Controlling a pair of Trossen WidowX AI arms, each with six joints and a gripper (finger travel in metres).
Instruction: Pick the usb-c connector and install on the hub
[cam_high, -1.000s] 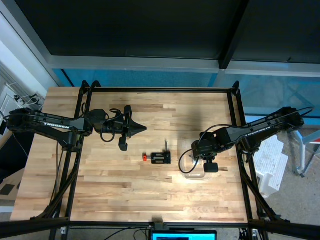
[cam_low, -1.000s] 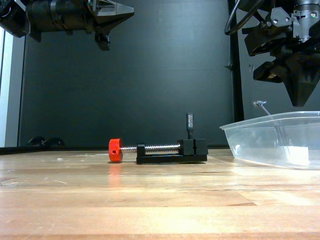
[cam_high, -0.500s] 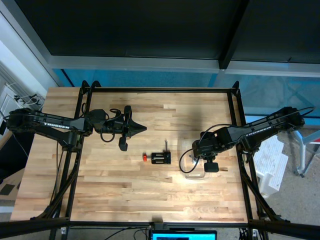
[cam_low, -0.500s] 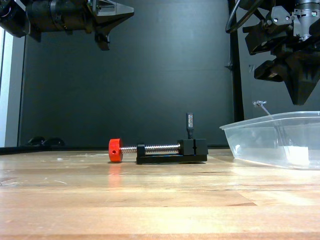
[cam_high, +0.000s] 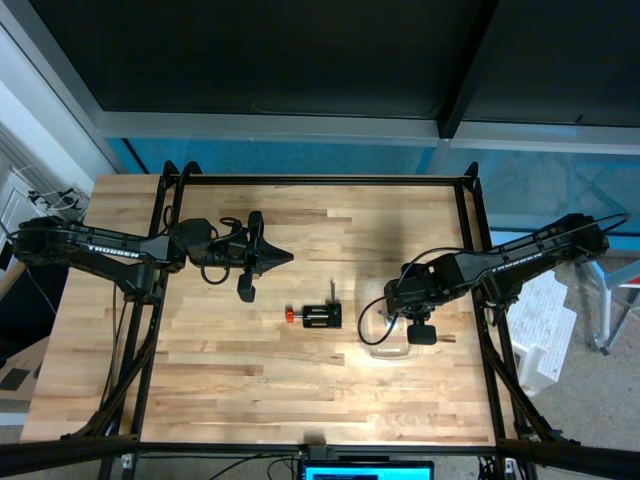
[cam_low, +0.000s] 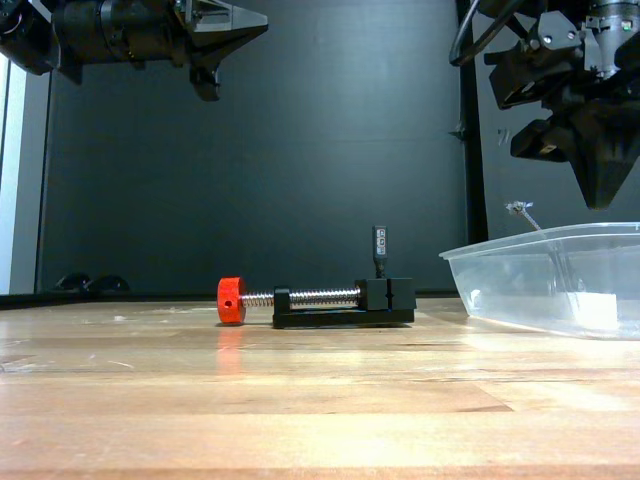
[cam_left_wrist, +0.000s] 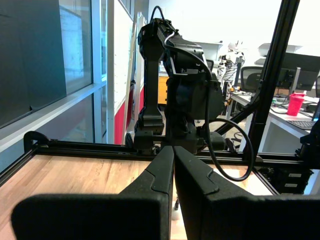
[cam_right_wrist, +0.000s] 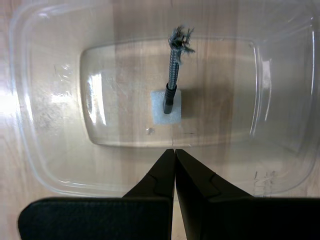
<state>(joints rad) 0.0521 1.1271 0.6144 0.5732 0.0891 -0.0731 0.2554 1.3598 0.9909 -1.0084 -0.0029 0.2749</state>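
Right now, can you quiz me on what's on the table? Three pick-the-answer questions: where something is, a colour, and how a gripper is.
1. Where is the connector?
A. in the tub
B. on a shelf
C. on the floor

2. What colour is the clamp's knob?
A. blue
B. red
C. green

3. How is the right gripper?
A. wide open
B. shut on nothing
C. shut on a pen

Answers:
1. A: it stands in a white foam block inside the tub, and neither gripper holds it.
2. B: the knob shows red in the low view.
3. B: it is shut tight above the tub with nothing in it. The left gripper, also shut, hangs high over the left part of the table.
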